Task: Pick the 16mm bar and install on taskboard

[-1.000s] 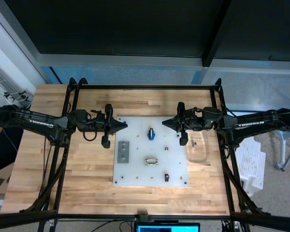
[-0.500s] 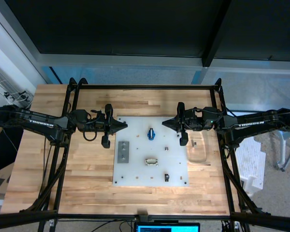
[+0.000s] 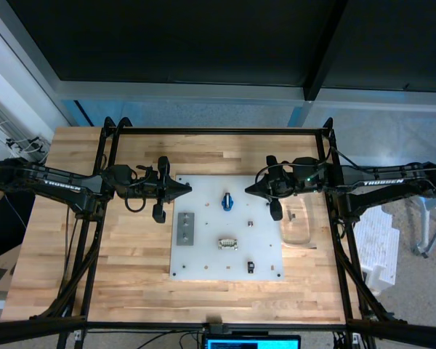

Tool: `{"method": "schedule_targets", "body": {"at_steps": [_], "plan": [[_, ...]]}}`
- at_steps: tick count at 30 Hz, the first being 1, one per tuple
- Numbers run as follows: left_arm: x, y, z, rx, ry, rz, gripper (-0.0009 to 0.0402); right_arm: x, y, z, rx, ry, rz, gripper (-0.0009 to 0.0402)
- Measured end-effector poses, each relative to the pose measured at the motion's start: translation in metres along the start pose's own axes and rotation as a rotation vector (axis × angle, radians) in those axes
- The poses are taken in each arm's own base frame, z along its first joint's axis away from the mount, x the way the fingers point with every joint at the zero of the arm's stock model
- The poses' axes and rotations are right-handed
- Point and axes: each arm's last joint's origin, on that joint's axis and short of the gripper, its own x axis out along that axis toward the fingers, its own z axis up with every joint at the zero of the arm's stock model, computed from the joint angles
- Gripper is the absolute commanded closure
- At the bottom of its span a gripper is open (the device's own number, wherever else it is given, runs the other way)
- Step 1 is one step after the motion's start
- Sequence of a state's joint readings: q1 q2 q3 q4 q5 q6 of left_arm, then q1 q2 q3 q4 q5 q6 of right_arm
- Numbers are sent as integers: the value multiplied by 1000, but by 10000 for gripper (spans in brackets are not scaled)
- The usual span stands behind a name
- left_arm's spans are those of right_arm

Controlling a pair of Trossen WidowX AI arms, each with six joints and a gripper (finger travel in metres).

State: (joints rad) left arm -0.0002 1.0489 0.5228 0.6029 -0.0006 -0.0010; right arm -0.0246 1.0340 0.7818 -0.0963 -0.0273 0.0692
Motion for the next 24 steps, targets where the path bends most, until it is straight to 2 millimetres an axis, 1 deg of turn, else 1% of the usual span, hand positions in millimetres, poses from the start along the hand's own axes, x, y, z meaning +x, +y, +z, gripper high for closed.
{"method": "schedule_targets", "body": {"at_steps": [4,11,17,24], "plan": [[0,0,0,0,0,0,393,-6,0,4,-4,92,-6,393],[0,0,0,0,0,0,393,-18,0,6,-6,277,-32,393],[0,0,0,0,0,0,393,-29,0,2,-14,438,-64,393],[0,0,0,0,0,0,393,-39,-1,-8,-16,603,-71,393]]}}
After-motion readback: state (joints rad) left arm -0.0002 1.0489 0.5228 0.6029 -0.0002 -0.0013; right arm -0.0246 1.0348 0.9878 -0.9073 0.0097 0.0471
